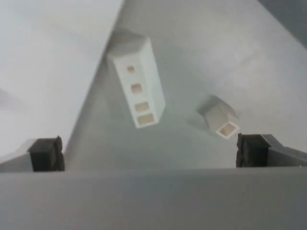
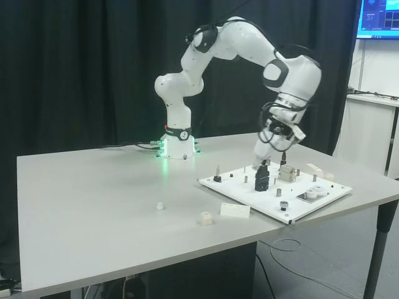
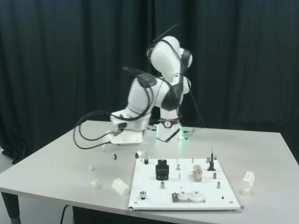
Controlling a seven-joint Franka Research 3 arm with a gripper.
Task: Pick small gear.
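My gripper (image 1: pixel 147 152) is open, and nothing sits between its black fingertips (image 1: pixel 46 154). It hangs tilted over the rear part of the white board (image 2: pixel 324 200). From the second room camera the gripper (image 3: pixel 127 155) shows near the board's (image 3: pixel 154 203) rear left corner. Two white gears (image 2: pixel 315 193) lie side by side on a grey plate near the board's front edge (image 3: pixel 189 197). I cannot tell which gear is smaller. A small white round piece (image 2: pixel 159 205) lies on the table (image 2: pixel 93 199) left of the board (image 3: pixel 91 168). No gear shows in the wrist view.
The wrist view shows a long white block with holes (image 1: pixel 138 86) and a small white block (image 1: pixel 219 116) on the grey table beside the board. Black fixtures (image 2: pixel 261 179) and pegs stand on the board. Two white blocks (image 2: pixel 234 210) lie left of it. The arm's base (image 2: pixel 177 146) glows green.
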